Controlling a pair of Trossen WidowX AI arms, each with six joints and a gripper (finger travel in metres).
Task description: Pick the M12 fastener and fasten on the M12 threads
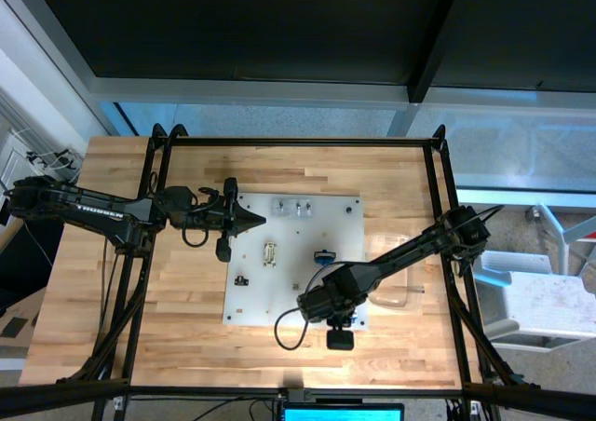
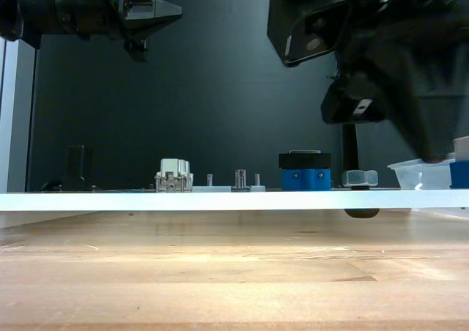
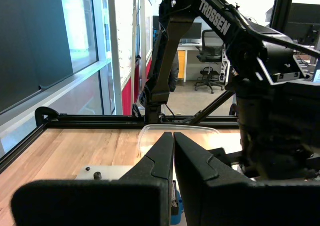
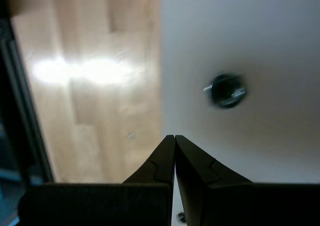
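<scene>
A small silver nut (image 2: 359,177) sits low on the white board (image 2: 183,200) near its right end, apparently on its stud, whose ribs are hidden. In the right wrist view the nut (image 4: 227,90) is a blurred dark round spot with silver glints on the white board (image 4: 250,46). My right gripper (image 4: 174,136) is shut with nothing between its fingers and hangs above the board's near edge, apart from the nut. In the high view the right arm (image 1: 372,272) covers the stud's place. My left gripper (image 1: 259,221) hovers shut over the board's far left side.
A clear tray (image 1: 405,286) stands right of the board and looks empty. A blue connector block (image 2: 305,173) stands mid-board, left of the nut. A pale metal part (image 2: 173,177) and small posts (image 2: 239,179) stand further left. Bare wood (image 1: 140,300) surrounds the board.
</scene>
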